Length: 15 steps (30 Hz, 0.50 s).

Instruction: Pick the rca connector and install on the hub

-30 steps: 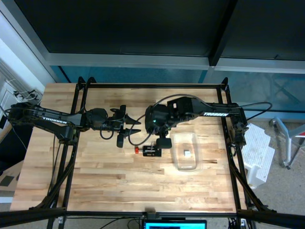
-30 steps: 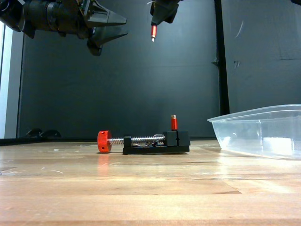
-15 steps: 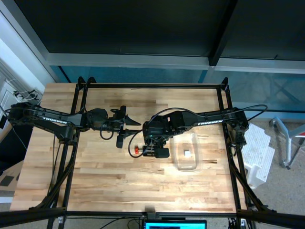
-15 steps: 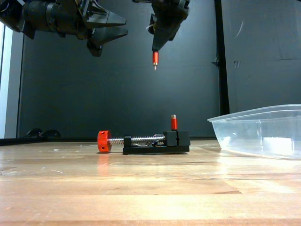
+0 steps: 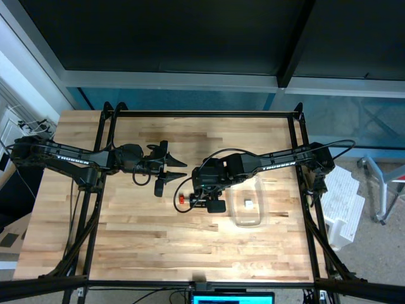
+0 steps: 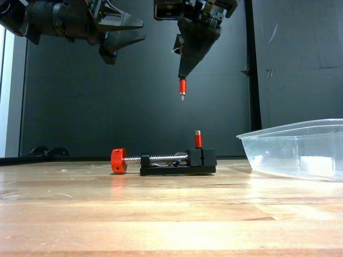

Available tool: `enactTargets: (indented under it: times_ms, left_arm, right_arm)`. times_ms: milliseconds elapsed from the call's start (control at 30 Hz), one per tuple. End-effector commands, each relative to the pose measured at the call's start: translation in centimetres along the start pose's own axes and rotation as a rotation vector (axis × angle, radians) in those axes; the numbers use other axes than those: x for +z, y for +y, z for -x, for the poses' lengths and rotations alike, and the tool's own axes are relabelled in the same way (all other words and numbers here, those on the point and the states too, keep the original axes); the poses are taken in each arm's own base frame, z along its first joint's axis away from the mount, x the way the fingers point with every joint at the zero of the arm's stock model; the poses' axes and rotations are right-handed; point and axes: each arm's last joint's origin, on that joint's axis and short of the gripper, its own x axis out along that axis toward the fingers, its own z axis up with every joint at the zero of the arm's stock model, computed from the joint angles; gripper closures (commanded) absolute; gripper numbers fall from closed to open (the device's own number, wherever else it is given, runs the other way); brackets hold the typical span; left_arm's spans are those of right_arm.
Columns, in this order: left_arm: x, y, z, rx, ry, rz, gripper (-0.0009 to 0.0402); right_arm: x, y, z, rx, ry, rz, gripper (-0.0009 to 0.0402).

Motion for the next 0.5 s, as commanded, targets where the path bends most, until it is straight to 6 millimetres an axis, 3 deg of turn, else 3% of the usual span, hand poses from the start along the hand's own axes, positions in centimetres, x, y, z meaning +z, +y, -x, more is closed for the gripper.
enactTargets:
  times_ms: [33,500]
  left_arm:
    - [0.0,0.0,0.0,0.001,0.0,-0.001,0.0253]
    - [0.0,0.0,0.0,0.001,0.0,-0.001,0.0253]
  right_arm:
    - [-0.3,0.1,-0.4,-0.001,0.012,0.0,0.0393]
    - [-1.0,0.4,-1.6,-0.002,0.044,0.009,0.0393]
